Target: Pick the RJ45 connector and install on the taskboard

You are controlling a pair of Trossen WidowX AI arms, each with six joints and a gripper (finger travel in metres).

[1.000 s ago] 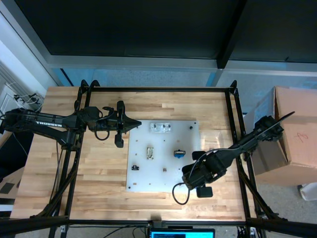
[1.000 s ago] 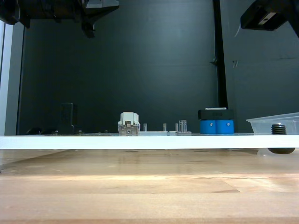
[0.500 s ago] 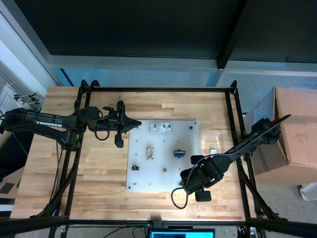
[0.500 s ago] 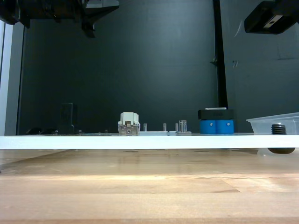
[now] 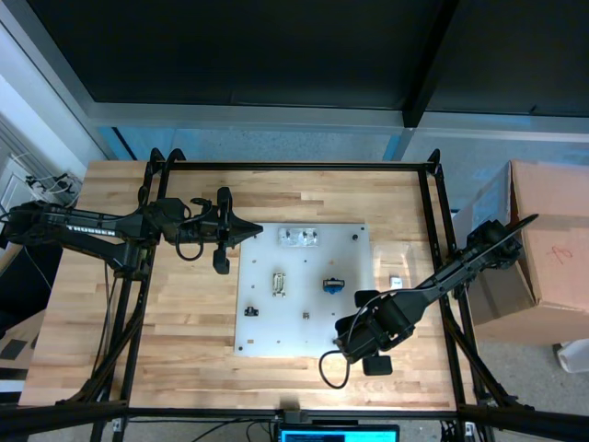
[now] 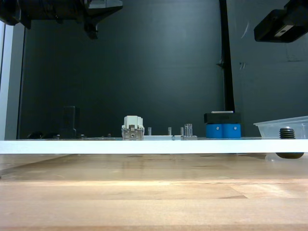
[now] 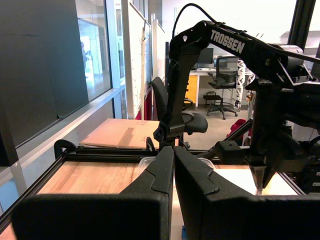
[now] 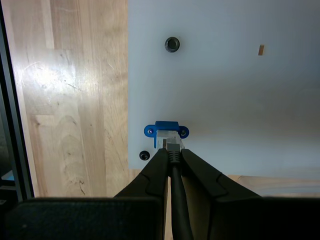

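The white brand name "TROSSEN" stood on the black upper link of the right arm [image 7: 235, 42]. Opposite the right arm, the left arm [image 5: 83, 224] carried small white lettering, too small to read.

- Light wooden butcher-block table top [image 5: 184, 313]: planks run left to right, with a bright glare patch on the near surface in the low view.
- Black metal frame [image 5: 294, 167]: surrounds the table top, with uprights at the corners.
- Dark wall panel [image 5: 276, 55]: stands beyond the far edge of the table, above a grey ledge [image 5: 276, 115]. It fills the backdrop in the low view.
- Brown cardboard box [image 5: 552, 249]: stands just off the table's right edge.
- Cyan-lit screen [image 5: 338, 433]: sits at the near edge.
- Tall glass partition [image 7: 92, 50]: lines one side of the room.
- Office area beyond: black swivel chairs [image 7: 220, 92], a yellow cabinet [image 7: 191, 87], bright overall light.
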